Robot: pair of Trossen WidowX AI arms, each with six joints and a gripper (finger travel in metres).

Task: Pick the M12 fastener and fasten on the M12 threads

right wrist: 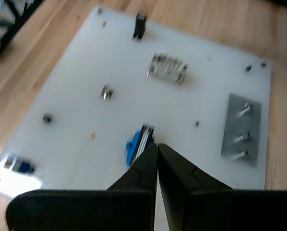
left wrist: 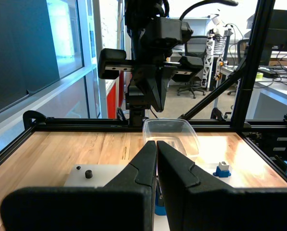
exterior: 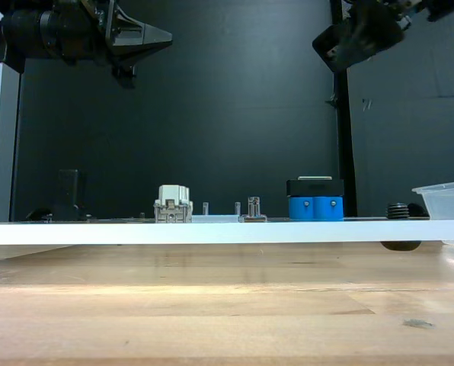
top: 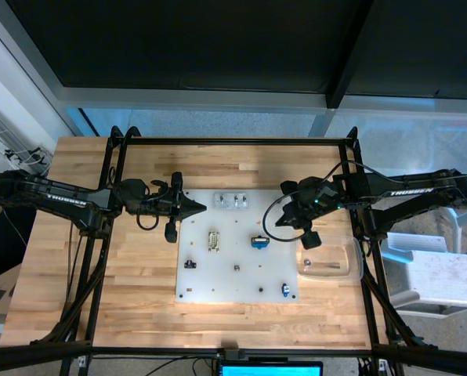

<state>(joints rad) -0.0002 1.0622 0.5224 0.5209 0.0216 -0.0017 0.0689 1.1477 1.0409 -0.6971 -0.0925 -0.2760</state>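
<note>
Left gripper (left wrist: 156, 144), right gripper (right wrist: 157, 146) closed above board (top: 218, 282); low view shows stud (exterior: 397, 210) bare

The board (top: 218, 270) is white, the table (top: 124, 266) pale wood-grain, the left gripper (left wrist: 156, 143) and right gripper (right wrist: 157, 145) black.

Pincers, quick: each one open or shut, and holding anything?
Left pincer: shut, empty, raised over the board's left edge.
Right pincer: shut, empty, raised over its right side.

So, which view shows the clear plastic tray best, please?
High view: the whole clear plastic tray, right gripper nearby, left gripper across the white board. Low view catches one corner, left wrist view its end, right wrist view nothing.
</note>
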